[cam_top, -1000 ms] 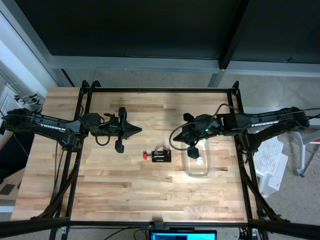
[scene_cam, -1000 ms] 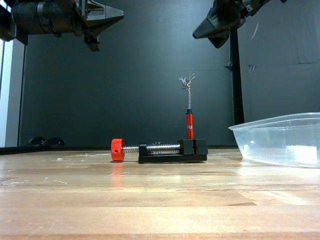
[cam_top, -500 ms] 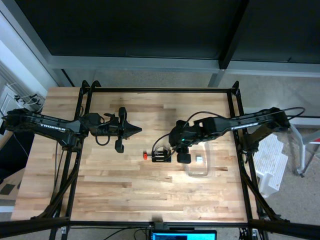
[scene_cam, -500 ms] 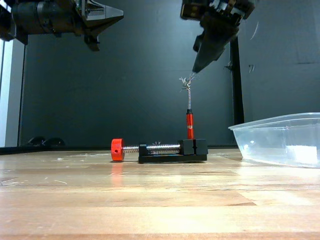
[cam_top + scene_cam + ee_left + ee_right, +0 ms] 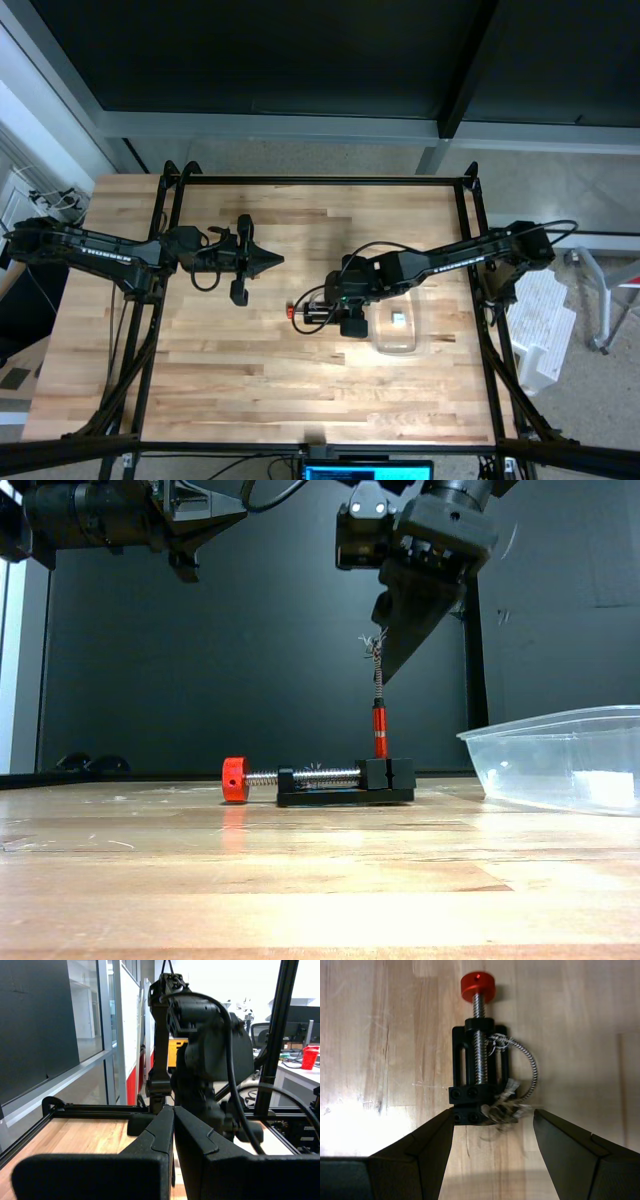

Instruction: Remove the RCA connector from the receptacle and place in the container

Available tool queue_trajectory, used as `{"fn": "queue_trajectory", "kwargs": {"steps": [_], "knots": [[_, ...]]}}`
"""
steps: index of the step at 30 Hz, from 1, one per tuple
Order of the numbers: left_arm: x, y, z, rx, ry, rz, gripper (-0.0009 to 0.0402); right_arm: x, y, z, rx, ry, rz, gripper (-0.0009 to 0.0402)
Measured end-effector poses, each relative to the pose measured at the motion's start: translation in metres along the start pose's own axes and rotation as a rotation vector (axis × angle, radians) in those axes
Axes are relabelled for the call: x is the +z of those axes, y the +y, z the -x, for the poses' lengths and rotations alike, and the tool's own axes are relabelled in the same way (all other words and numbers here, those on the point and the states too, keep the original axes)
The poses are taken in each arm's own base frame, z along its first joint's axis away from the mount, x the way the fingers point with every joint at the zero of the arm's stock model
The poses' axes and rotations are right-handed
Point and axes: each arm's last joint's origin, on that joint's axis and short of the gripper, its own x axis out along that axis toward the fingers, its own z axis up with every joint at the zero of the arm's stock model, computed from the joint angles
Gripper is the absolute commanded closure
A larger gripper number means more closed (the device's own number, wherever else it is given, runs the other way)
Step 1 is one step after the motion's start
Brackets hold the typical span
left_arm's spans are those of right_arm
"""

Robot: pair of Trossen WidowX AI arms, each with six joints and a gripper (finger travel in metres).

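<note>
Your right hand (image 5: 386, 666) hangs wide open at centre frame in the low view, gripping nothing. Its fingers straddle the frayed wire above the RCA connector (image 5: 380, 730), which stands upright in the receptacle (image 5: 345, 778), left of the container (image 5: 560, 752). Your left hand (image 5: 222, 515) hovers upper left, closed and empty.

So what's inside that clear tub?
A small pale square piece lies in the tub; nothing else, nothing covers it. The right hand hangs open over the RCA connector; the left hand is shut, parked high.
</note>
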Motion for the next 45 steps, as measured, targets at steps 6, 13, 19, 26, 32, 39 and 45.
{"fn": "queue_trajectory", "kwargs": {"steps": [6,13,19,26,32,39,45], "knots": [[0.000,0.000,0.000,0.000,0.000,0.000,0.0393,0.001,0.002,-0.017,-0.003,0.016,0.003,0.0174],[0.000,0.000,0.000,0.000,0.001,0.000,0.0393,0.001,0.004,-0.031,-0.006,0.035,0.015,0.0189],[0.000,0.000,0.000,0.000,0.001,0.000,0.0393,-0.001,0.004,-0.033,-0.007,0.042,0.024,0.0206],[0.000,0.000,0.000,0.000,0.001,0.000,0.0393,-0.002,0.004,-0.035,-0.002,0.032,0.032,0.0238],[0.000,0.000,0.000,0.000,0.000,0.000,0.0393,-0.003,0.004,-0.037,-0.003,0.038,0.035,0.0279],[0.000,0.000,0.000,0.000,0.000,0.000,0.0393,-0.003,0.004,-0.037,-0.002,0.035,0.037,0.0330],[0.000,0.000,0.000,0.000,0.001,0.000,0.0393,-0.003,0.003,-0.037,-0.002,0.032,0.036,0.0368]]}}
